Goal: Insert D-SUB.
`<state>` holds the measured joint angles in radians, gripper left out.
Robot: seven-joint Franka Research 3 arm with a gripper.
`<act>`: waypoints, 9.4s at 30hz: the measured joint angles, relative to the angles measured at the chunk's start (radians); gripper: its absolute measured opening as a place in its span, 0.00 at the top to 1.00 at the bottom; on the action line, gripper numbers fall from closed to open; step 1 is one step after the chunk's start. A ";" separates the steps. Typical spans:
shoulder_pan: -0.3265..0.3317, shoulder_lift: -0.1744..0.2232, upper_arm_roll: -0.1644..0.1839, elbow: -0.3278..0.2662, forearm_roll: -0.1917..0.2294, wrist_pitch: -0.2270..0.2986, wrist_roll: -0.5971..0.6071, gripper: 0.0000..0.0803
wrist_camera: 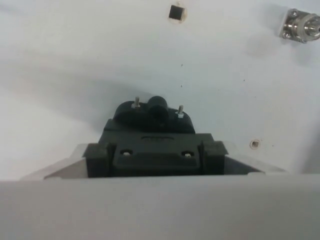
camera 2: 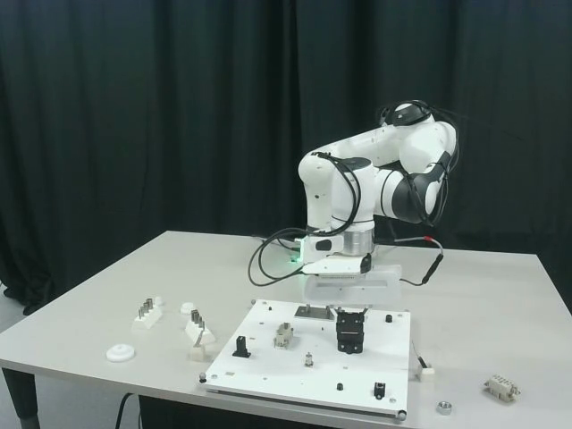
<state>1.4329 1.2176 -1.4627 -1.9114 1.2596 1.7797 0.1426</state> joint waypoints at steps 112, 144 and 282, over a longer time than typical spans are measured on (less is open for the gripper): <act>0.020 -0.005 -0.001 -0.028 0.008 0.028 0.155 0.52; 0.018 -0.006 -0.001 -0.024 0.010 0.020 0.088 0.52; 0.028 -0.005 -0.003 -0.030 -0.003 0.019 0.180 0.52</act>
<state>1.4607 1.2128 -1.4658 -1.9416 1.2562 1.7991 0.3229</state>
